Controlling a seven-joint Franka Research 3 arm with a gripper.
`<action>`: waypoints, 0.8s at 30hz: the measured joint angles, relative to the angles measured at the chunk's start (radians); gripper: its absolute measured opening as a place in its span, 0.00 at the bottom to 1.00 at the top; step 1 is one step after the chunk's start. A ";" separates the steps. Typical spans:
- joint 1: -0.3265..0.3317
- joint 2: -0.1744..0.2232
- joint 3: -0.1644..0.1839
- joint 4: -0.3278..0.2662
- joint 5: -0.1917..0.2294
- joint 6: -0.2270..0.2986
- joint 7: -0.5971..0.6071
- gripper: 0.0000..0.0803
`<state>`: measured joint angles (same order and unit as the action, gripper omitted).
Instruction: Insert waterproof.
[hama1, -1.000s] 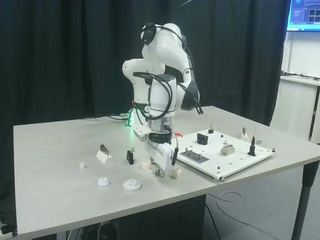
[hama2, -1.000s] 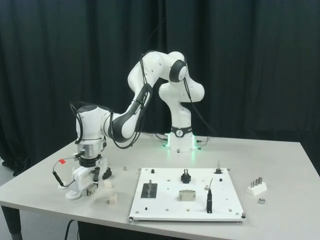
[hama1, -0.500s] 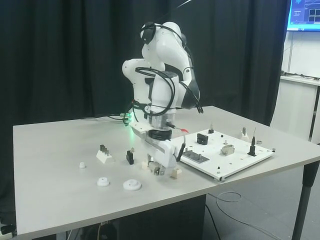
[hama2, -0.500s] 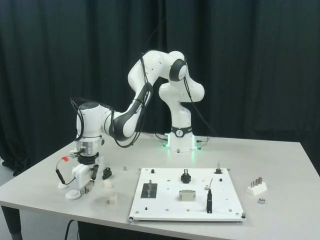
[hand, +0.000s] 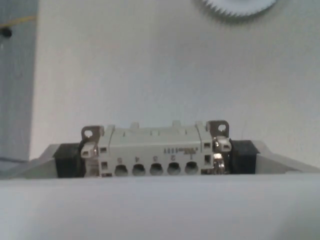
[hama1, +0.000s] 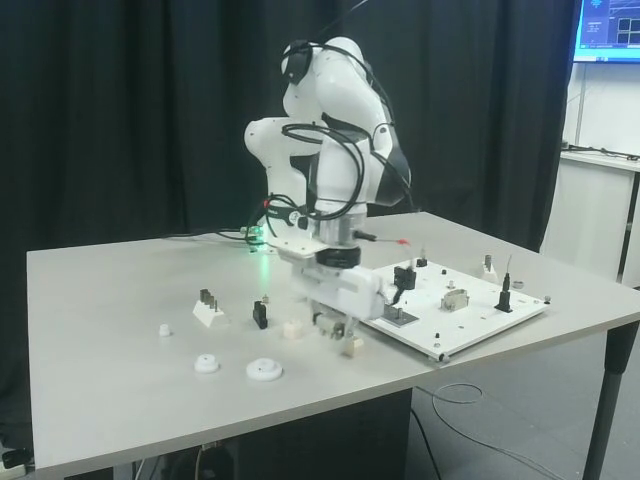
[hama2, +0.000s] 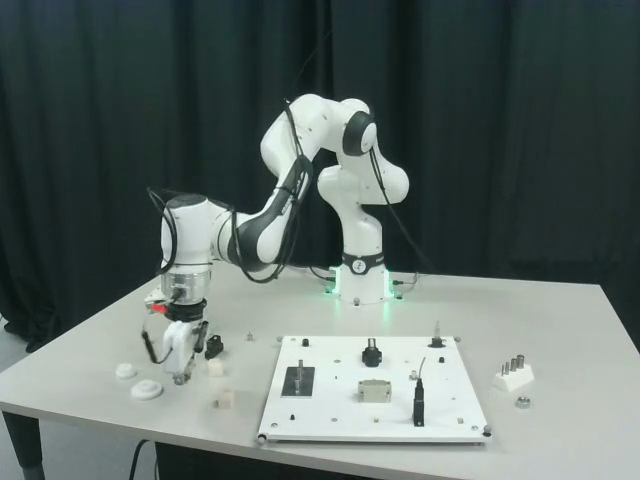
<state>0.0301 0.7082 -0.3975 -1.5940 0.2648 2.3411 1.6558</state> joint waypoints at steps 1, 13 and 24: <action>0.003 -0.006 0.002 -0.003 0.000 -0.002 -0.021 0.77; 0.068 -0.099 0.021 -0.066 0.000 -0.039 -0.249 0.77; 0.158 -0.205 0.023 -0.187 0.000 -0.045 -0.499 0.77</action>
<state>0.1882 0.5034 -0.3747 -1.7814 0.2649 2.2960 1.1572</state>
